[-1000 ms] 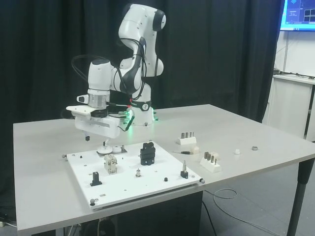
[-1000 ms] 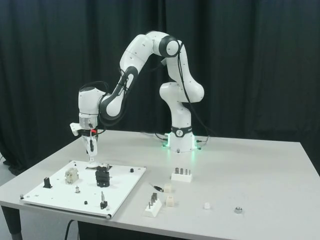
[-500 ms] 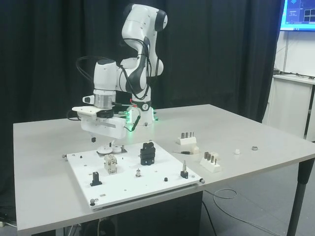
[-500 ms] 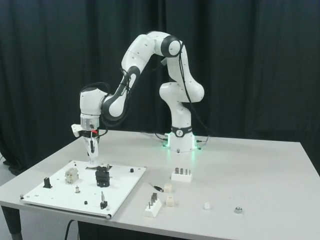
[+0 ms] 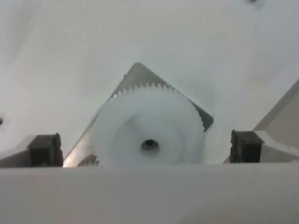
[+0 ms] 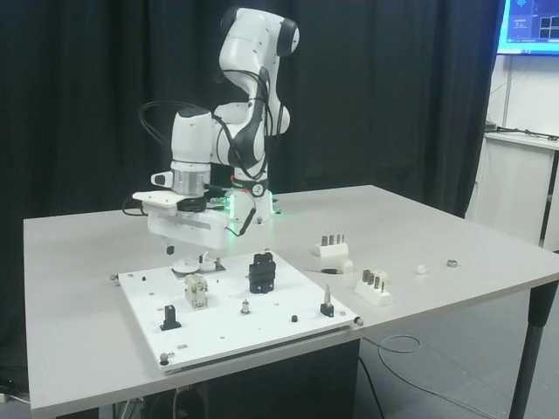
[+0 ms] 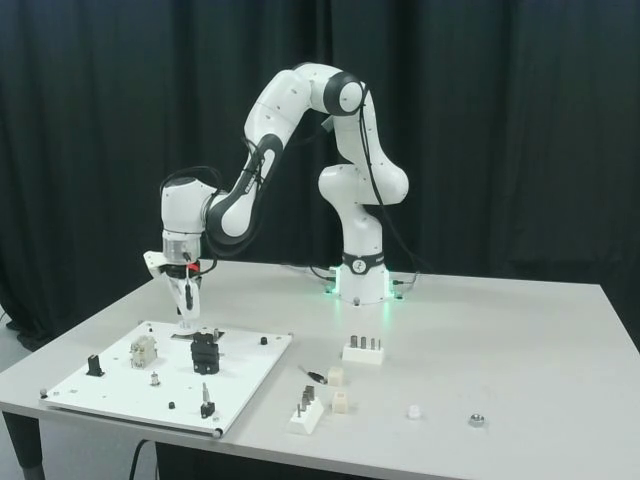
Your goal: Insert large gear.
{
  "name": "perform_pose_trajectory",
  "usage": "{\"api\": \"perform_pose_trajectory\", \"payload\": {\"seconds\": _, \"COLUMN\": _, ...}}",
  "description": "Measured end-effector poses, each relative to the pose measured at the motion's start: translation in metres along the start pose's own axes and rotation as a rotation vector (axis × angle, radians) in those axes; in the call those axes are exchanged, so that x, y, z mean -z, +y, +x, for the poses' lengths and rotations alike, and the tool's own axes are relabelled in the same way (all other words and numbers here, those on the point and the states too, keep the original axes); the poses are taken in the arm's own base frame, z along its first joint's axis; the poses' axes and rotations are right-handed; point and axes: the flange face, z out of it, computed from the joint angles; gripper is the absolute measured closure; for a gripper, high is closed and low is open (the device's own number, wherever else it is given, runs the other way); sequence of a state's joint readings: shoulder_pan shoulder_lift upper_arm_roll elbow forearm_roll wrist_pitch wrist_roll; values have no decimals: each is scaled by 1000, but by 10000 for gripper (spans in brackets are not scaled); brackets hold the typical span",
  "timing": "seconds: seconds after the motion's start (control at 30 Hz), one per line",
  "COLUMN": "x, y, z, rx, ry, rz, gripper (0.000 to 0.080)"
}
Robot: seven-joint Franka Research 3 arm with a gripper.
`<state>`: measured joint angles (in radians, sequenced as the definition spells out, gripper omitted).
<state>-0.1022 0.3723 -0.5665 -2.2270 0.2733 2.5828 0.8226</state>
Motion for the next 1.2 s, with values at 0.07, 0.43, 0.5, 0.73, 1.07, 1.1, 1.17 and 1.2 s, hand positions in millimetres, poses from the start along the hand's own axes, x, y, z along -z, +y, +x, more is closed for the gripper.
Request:
{"api": "perform_pose_trajectory", "payload": {"seconds": 0.07, "x": -1, "y": 0, "z": -1, "rx": 1, "ry": 0, "rz": -3, "gripper": 3}}
{"api": "perform_pose_trajectory", "payload": {"seconds": 0.43, "x": -3, "y": 0, "z": -1, "rx": -9, "ry": -2, "rz": -7, "gripper": 3}}
{"api": "perform_pose_trajectory", "payload": {"seconds": 0.5, "x": -4, "y": 0, "z": -1, "rx": -11, "ry": -2, "rz": -7, "gripper": 3}}
{"api": "perform_pose_trajectory", "payload": {"seconds": 0.73, "x": -3, "y": 0, "z": -1, "rx": -10, "ry": 0, "rz": -6, "gripper": 118}}
{"api": "perform_pose_trajectory", "payload": {"seconds": 1.07, "x": -4, "y": -4, "z": -7, "rx": 0, "ry": -2, "rz": -3, "gripper": 454}}
{"api": "perform_pose_trajectory", "payload": {"seconds": 1.1, "x": -3, "y": -5, "z": -7, "rx": -1, "ry": -3, "rz": -1, "gripper": 622}}
{"api": "perform_pose_trajectory", "payload": {"seconds": 1.17, "x": -3, "y": -6, "z": -8, "rx": -7, "ry": -6, "rz": 1, "gripper": 622}}
{"api": "perform_pose_trajectory", "payload": {"seconds": 1.2, "x": -3, "y": -6, "z": -9, "rx": -10, "ry": -6, "rz": 2, "gripper": 622}}
